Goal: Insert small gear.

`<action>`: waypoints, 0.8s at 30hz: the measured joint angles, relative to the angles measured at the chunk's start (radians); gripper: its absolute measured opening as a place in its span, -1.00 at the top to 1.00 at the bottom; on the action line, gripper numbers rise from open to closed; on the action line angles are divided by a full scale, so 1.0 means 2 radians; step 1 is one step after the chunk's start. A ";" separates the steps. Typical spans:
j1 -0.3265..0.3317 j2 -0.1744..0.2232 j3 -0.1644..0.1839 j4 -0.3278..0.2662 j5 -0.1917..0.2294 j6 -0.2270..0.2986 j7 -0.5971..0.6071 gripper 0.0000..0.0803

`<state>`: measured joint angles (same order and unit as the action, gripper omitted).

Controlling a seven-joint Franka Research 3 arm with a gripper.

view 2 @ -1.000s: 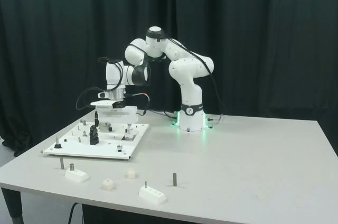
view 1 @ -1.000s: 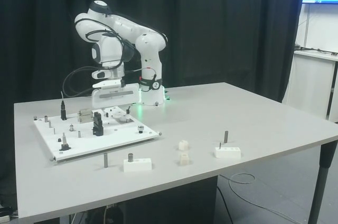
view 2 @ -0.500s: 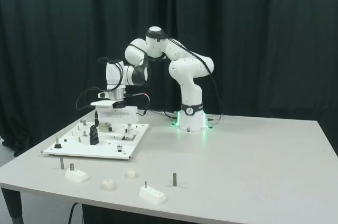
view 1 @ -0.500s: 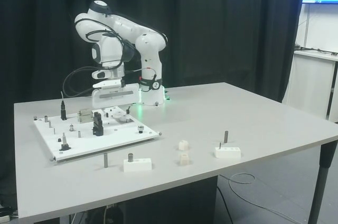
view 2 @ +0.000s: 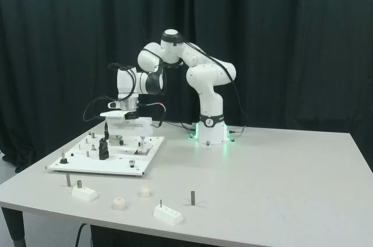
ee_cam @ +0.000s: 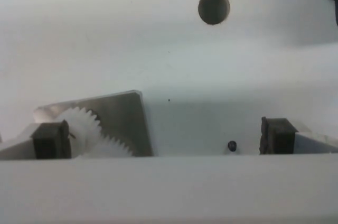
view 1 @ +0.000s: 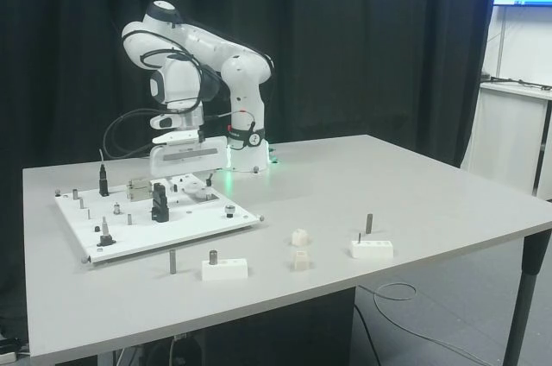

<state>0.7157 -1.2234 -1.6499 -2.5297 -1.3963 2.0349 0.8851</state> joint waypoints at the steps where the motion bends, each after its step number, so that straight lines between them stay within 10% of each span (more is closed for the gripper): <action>1: 0.000 0.000 0.000 0.000 0.000 0.000 -0.001 -0.99; 24: 0.000 0.000 0.001 0.000 -0.001 -0.002 -0.011 -0.99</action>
<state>0.7163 -1.2235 -1.6479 -2.5306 -1.3978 2.0314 0.8633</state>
